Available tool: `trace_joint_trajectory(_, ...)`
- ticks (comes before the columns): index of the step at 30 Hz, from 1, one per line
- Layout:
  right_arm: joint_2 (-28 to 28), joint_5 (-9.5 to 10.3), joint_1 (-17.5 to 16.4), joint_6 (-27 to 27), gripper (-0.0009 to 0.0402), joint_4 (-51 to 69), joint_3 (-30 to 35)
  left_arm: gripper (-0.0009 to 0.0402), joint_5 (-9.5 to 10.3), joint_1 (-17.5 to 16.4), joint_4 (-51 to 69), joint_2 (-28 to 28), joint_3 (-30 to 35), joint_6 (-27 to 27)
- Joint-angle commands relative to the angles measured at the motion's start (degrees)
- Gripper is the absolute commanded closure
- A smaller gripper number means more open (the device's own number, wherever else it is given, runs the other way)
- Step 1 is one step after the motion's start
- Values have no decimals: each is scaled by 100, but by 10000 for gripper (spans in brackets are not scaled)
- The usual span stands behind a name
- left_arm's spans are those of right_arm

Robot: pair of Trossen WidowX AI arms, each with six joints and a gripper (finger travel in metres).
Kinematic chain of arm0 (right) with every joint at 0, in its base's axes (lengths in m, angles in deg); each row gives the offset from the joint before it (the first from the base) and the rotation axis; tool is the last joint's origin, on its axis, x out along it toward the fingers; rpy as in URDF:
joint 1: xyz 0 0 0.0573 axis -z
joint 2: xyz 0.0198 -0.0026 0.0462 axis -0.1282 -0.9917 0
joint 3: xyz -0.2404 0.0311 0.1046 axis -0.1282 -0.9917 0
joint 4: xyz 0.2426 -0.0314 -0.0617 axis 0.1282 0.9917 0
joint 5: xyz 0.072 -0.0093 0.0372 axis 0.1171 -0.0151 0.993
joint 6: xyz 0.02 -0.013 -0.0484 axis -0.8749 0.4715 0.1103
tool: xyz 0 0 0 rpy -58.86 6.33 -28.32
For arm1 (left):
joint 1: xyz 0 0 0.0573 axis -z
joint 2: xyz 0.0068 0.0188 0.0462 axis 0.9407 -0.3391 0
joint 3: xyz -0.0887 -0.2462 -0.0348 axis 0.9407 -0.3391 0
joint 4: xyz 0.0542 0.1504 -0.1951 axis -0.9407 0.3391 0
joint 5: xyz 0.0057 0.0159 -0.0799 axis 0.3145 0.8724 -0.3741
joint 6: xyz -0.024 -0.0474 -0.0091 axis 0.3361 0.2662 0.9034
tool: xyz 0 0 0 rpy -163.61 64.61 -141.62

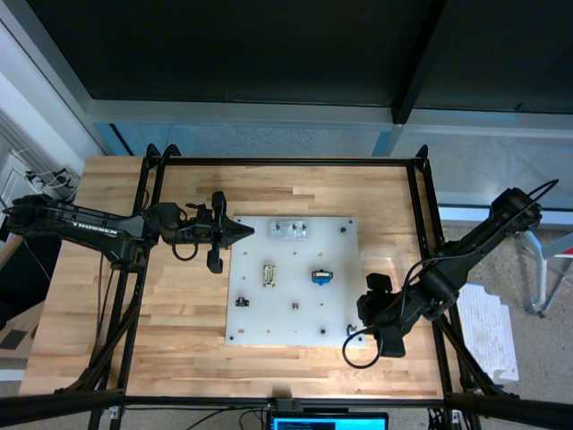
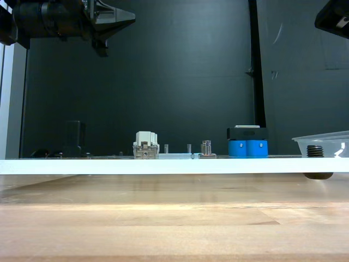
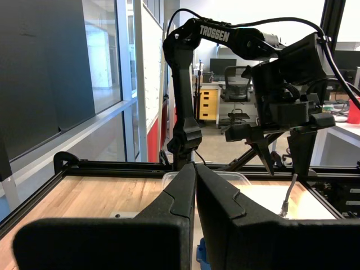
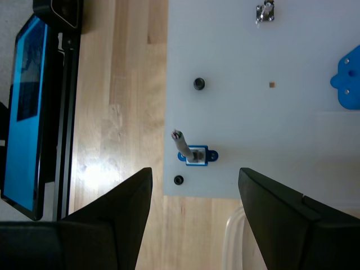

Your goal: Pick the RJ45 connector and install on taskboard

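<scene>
Whitish plastic to find first: look for the RJ45 connector (image 4: 194, 153), plugged upright into a small blue mount (image 4: 207, 154) with a grey cable stub (image 4: 181, 140) leaning off its top. Sits on the taskboard (image 1: 286, 269), near that board's lower right corner in the high view, low and right of centre in the frame. Touched by nothing. Judged as installed, or very nearly; cannot confirm full seating from here. Directly over it, see the right gripper (image 4: 194, 180), jaws spread wide and empty, straddling the mount without contact. Reads as release done, with only a retreat left for that arm. Further out, over the board's upper left corner in the high view, find the left gripper (image 1: 243, 231), jaws pressed together on nothing, held high above the wooden table (image 1: 116, 313). Seems parked. Beyond the board's right edge, note a clear tray (image 2: 322, 143), near the connector's corner.
</scene>
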Motion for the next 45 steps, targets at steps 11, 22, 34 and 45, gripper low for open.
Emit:
trace_joint_trajectory(11, 216, -2, 264, 195, 239, 208, 7, 393, 0, 0, -2, -2, 0, -2)
trace_joint_trajectory(22, 752, -2, 1510, 1659, 355, 487, 7, 393, 0, 0, -2, -2, 0, -2)
trace_joint_trajectory(34, 1071, 566, 3346, 3165, 392, 413, 4, 393, 2, -2, -2, -2, 0, -2)
trace_joint_trajectory(45, 1202, 748, 4415, 3731, 393, -1130, -4, 393, 0, 0, -2, -2, 0, -2)
